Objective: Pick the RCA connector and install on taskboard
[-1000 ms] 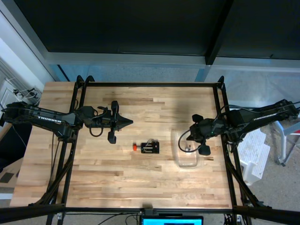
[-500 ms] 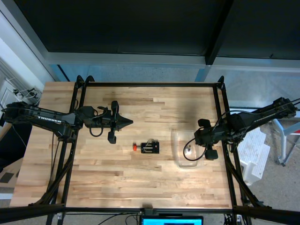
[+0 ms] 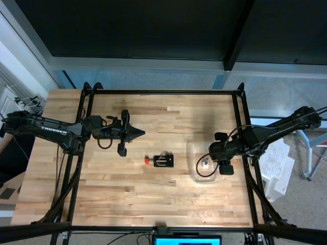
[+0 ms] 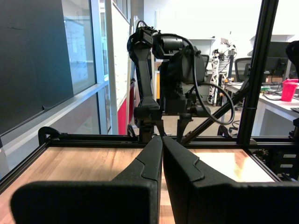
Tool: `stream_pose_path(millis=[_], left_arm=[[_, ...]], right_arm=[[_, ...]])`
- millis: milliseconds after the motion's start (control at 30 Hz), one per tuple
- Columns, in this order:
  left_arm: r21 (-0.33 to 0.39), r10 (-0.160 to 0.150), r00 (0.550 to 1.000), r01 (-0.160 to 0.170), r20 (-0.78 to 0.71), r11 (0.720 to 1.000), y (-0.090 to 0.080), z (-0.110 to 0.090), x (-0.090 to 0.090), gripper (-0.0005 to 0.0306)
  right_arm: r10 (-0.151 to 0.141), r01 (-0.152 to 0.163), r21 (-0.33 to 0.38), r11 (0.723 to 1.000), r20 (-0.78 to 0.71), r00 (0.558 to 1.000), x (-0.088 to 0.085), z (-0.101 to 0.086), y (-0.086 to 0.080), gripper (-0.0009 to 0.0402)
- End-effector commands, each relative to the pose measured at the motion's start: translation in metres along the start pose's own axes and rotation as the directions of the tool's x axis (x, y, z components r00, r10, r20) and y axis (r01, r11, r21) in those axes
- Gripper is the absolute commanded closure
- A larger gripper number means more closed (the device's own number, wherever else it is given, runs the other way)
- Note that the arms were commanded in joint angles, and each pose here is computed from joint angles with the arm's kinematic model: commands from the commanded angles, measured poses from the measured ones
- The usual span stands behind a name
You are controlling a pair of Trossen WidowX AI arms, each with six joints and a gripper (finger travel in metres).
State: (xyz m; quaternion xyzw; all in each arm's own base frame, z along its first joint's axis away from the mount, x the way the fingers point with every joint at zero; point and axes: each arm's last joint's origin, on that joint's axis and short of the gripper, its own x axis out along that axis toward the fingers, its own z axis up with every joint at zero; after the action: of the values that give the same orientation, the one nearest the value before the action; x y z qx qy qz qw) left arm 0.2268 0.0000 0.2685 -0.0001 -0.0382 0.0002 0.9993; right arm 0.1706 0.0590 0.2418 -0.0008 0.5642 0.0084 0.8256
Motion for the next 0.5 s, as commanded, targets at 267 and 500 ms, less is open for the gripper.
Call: stream_pose_path(millis=[267, 500], left_arm=[[0.000, 0.000, 1.000, 0.000, 0.000, 1.000, 0.000, 0.000, 0.000, 0.0300], [0.000, 0.000, 1.000, 0.000, 0.000, 1.000, 0.000, 0.000, 0.000, 0.0300]], right_arm=[[-0.020, 0.020, 0.007, 1.000, -0.037, 0.999, 0.028, 0.002, 0.004, 0.0216], [-0.023, 0.024, 0.006, 1.000, -0.042, 0.999, 0.044, 0.004, 0.007, 0.0216]])
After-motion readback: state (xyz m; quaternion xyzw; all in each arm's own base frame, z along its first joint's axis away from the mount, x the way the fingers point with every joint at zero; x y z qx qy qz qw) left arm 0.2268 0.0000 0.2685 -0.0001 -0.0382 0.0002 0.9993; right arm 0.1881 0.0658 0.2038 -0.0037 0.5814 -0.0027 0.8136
